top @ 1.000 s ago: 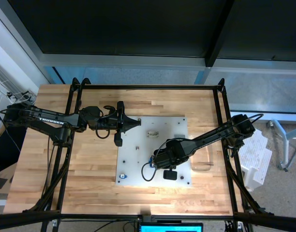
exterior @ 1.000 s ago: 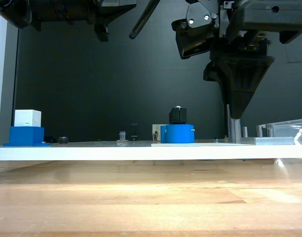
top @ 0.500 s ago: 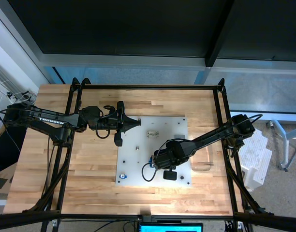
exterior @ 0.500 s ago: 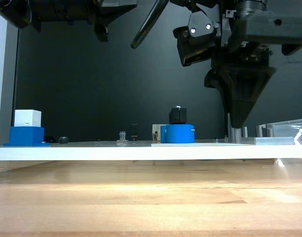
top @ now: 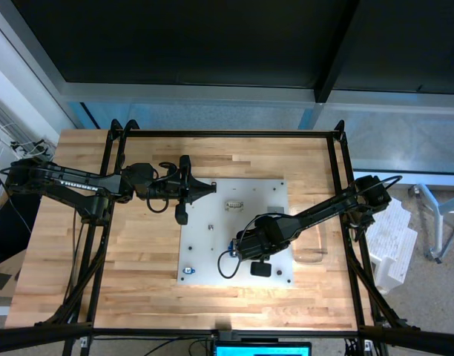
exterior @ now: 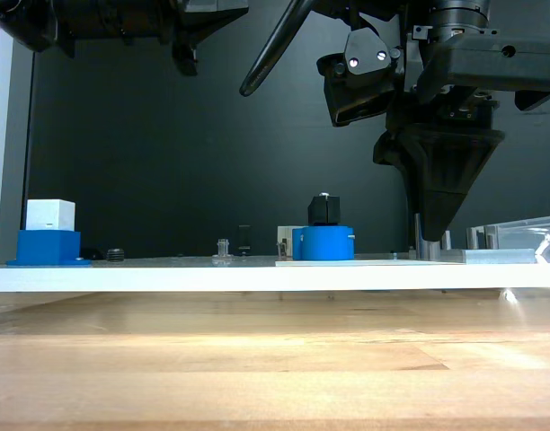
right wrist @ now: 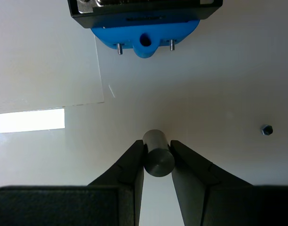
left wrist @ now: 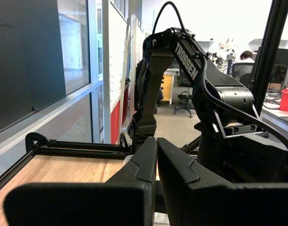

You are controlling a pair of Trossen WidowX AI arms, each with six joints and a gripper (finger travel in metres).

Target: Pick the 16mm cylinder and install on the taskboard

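Observation:
The 16mm cylinder, a short silvery round peg, stands upright on the white taskboard with my right gripper shut on it. From table height, only a short stub of the cylinder shows below the right gripper, its foot at the plate's surface. From above, the right gripper is over the near middle of the taskboard. My left gripper hovers shut and empty over the plate's far left corner, its fingers pressed together.
A blue fitting sits just beyond the cylinder. A blue block with a white cube stands at the board's left. A thin stud and a beige connector are on the plate. A clear tray lies to the right.
My right gripper has come down with the cylinder; less of the peg shows between the fingers and the plate. The left arm has not moved.

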